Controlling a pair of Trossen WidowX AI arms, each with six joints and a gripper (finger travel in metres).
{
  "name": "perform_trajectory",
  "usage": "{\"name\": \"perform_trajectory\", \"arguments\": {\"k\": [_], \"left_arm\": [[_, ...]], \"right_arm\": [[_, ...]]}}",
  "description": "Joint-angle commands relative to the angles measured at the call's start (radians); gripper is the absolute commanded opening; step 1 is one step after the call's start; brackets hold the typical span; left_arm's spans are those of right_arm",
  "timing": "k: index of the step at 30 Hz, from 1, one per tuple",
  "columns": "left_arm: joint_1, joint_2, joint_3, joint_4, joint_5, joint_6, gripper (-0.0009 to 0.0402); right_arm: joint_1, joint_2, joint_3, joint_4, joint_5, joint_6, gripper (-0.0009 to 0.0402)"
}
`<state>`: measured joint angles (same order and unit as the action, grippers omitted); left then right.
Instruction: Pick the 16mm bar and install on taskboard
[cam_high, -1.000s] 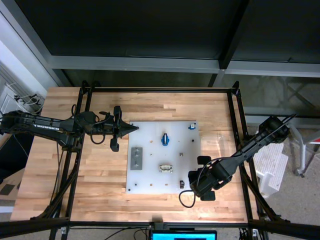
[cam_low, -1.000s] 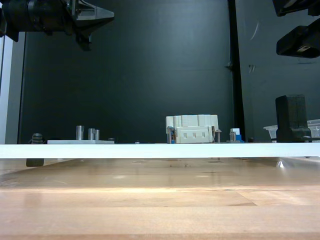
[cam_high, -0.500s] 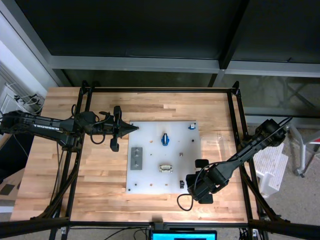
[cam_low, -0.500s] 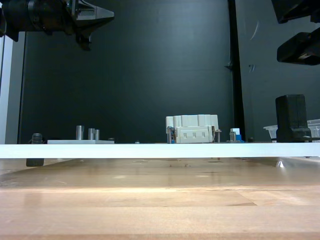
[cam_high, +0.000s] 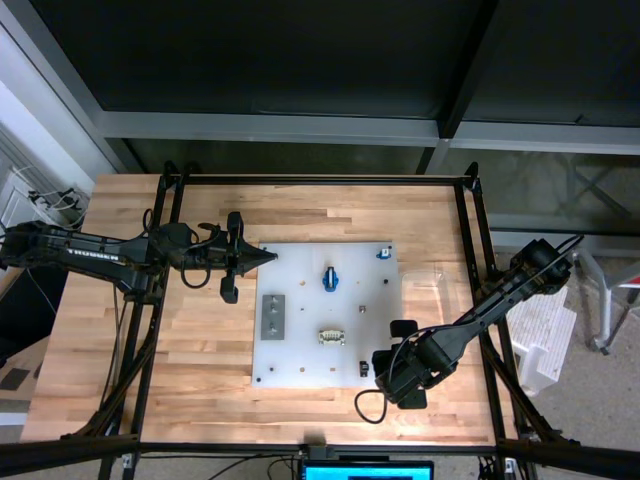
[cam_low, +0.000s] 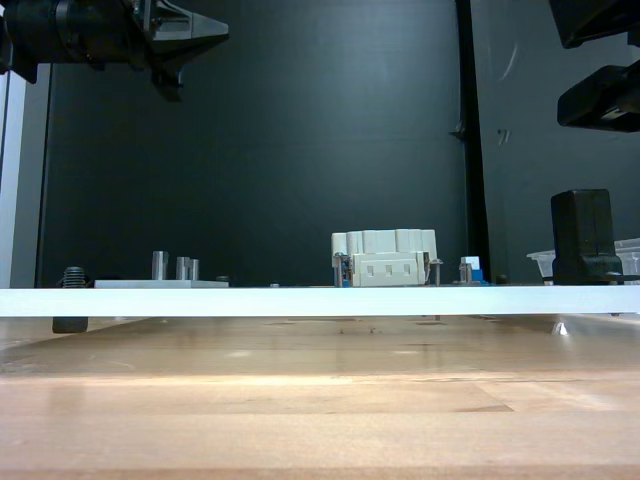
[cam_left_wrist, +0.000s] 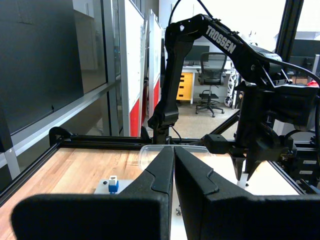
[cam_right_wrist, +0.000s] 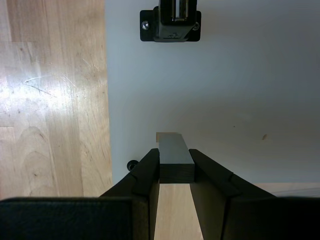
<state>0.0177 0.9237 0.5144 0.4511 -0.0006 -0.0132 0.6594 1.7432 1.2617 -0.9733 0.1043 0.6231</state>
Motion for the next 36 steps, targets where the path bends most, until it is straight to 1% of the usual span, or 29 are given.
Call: {"name": "perform_trajectory", "arguments": {"k": [1,14,36], "left_arm": [[0.0,0.0,0.0,0.0,0.0,0.0,0.0],[0.0,0.0,0.0,0.0,0.0,0.0,0.0],[0.0,0.0,0.0,0.0,0.0,0.0,0.0]], "right_arm": [[0.0,0.0,-0.003,0.0,0.001,0.001,0.0023],[0.002,0.017,-0.005,0.013,0.009,0.001,0.0023],[0.003,0.017,-0.078,0.087,0.009,0.009,0.0023]]}}
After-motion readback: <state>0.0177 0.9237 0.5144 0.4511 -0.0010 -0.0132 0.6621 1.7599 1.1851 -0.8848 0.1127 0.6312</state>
